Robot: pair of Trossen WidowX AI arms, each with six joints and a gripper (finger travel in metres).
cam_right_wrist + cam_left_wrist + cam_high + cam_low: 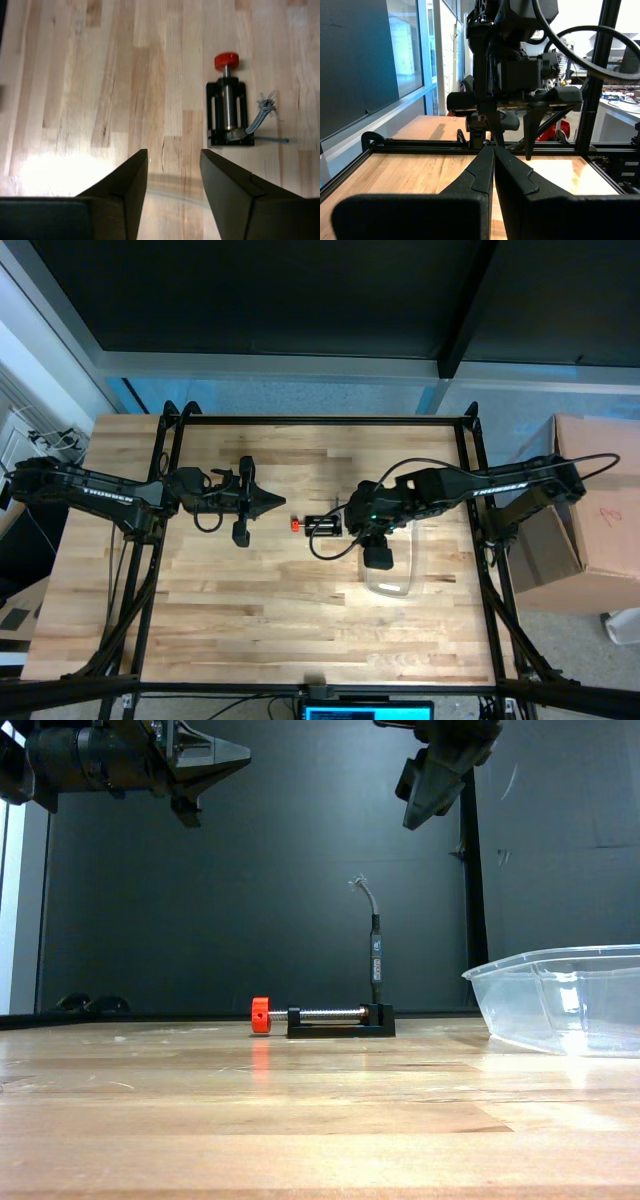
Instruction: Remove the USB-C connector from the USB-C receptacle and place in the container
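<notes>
The plug stands upright, seated in its socket on the black clamp. The right tool hangs high over the rim of the tub, fingers apart and empty. The left tool hangs high to the left, fingers together. If you pull the plug at an angle, the clamp, which looks unfastened, may lift or slide with it. Gripping the thin cable tail risks slippage.
</notes>
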